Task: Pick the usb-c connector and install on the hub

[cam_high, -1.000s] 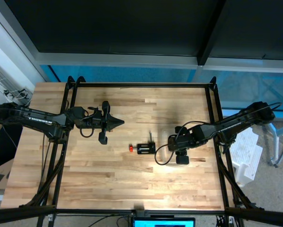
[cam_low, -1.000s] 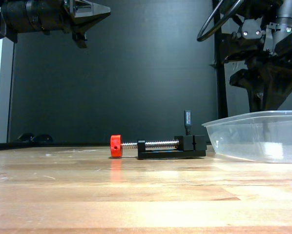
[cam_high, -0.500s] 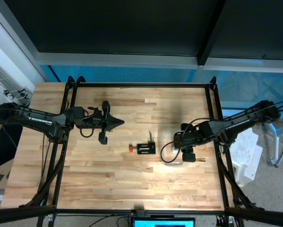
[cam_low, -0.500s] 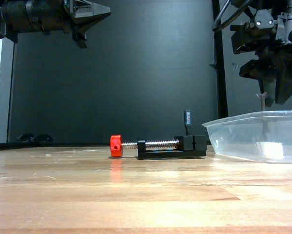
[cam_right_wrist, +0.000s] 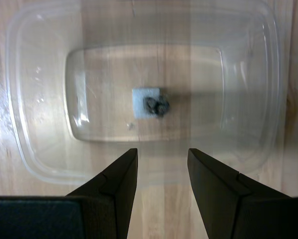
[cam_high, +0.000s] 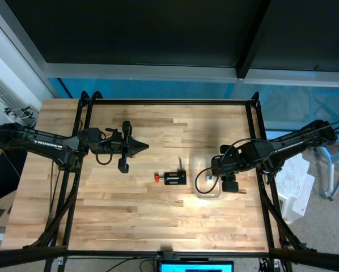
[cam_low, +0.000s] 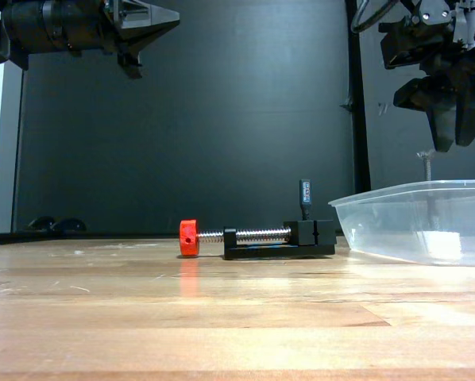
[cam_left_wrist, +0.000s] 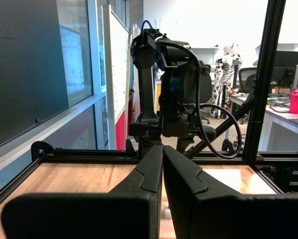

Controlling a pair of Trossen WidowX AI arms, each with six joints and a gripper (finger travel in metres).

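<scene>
Only the right wrist view shows the usb-c connector [cam_right_wrist: 156, 106] in the tray [cam_right_wrist: 39, 149], below the spread right gripper [cam_right_wrist: 161, 152] (left gripper [cam_left_wrist: 162, 149] pinched closed, aloft at left).

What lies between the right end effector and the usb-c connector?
Right wrist view: only the clear tray's wall, under the open right end effector. The left end effector hangs shut, far left.

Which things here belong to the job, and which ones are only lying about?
Job: usb-c connector, inside the clear plastic tray; hub, on the table; right gripper, fingers open, above the tray.
Lying about: clear plastic tray; whitish square piece touching the connector; left gripper, fingers shut, raised over the table's left part.
</scene>
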